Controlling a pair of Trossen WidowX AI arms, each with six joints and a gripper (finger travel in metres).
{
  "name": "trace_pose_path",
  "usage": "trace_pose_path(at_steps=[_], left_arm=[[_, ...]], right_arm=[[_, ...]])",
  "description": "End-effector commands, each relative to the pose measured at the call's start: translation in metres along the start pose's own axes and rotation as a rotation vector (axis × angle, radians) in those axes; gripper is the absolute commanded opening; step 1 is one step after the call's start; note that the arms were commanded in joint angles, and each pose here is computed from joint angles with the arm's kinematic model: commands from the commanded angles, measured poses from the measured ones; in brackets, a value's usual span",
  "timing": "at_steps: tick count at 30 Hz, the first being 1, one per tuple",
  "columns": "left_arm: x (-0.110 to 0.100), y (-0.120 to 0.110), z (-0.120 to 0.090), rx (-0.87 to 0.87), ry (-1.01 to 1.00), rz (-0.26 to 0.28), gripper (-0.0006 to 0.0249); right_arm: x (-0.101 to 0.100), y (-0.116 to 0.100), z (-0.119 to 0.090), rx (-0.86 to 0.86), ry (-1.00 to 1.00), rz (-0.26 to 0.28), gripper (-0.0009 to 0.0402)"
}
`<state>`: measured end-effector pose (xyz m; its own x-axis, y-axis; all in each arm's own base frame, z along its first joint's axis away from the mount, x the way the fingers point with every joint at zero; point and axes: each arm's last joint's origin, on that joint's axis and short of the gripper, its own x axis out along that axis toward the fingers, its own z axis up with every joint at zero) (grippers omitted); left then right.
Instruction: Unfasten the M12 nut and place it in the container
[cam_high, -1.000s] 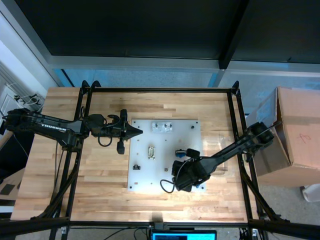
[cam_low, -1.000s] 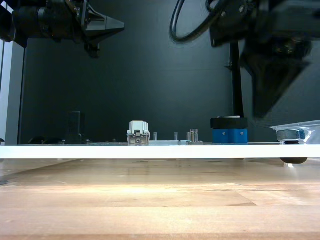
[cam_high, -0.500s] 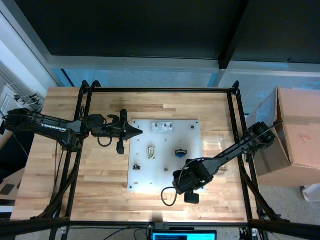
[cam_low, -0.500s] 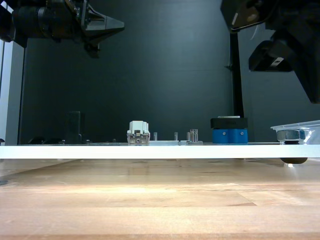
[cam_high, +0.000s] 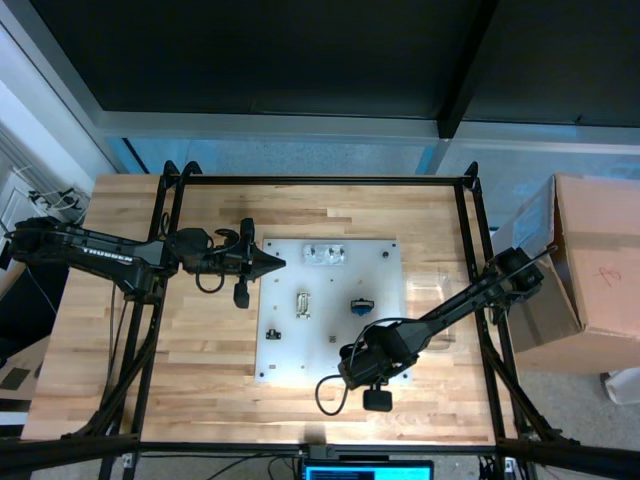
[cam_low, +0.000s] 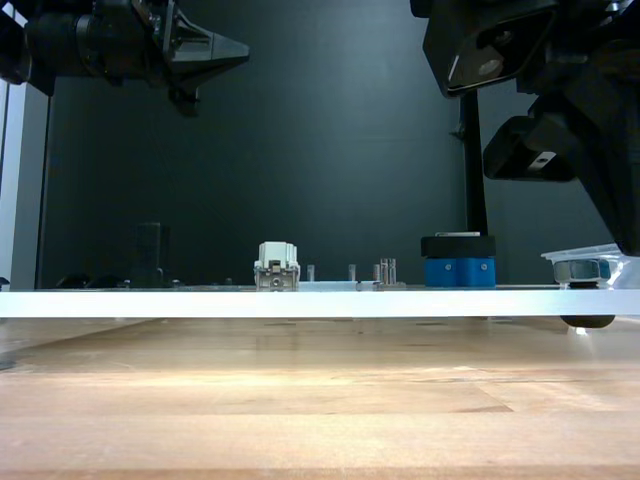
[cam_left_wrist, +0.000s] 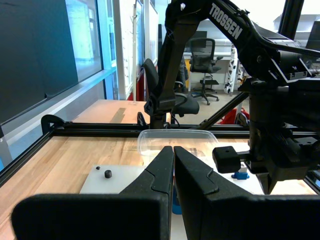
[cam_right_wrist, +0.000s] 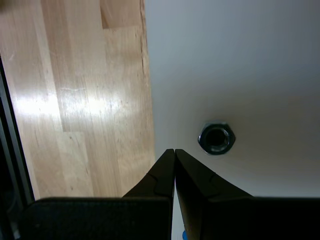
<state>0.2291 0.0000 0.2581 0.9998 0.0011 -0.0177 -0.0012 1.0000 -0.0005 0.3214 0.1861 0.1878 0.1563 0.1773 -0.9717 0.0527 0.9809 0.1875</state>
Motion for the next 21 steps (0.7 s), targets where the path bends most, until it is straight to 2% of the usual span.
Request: trace_pose_path(at_steps=[1,7,17,18,19,21], left_arm=[[0.000,0.000,0.000,0.000,0.000,0.000,0.0000],[0.000,0.000,0.000,0.000,0.000,0.000,0.0000],[0.000,0.000,0.000,0.000,0.000,0.000,0.0000],[0.000,0.000,0.000,0.000,0.000,0.000,0.0000],[0.000,0.000,0.000,0.000,0.000,0.000,0.0000],[0.000,0.000,0.000,0.000,0.001,0.000,0.0000]], right_arm=[[0.002,-0.003,-0.001,0.004,0.003,-0.010,0.0000],[0.004,-0.006,0.000,0.008,-0.019,-0.056,0.0000],[0.004,-0.008,-0.001,0.009,-0.014,-0.076,0.0000],[0.003,-0.009,-0.002,0.009,-0.019,-0.100,0.0000],[0.002,-0.012,-0.002,0.030,-0.035,-0.163,0.0000],[-0.004,-0.018,-0.005,0.109,-0.086,-0.325,0.0000]])
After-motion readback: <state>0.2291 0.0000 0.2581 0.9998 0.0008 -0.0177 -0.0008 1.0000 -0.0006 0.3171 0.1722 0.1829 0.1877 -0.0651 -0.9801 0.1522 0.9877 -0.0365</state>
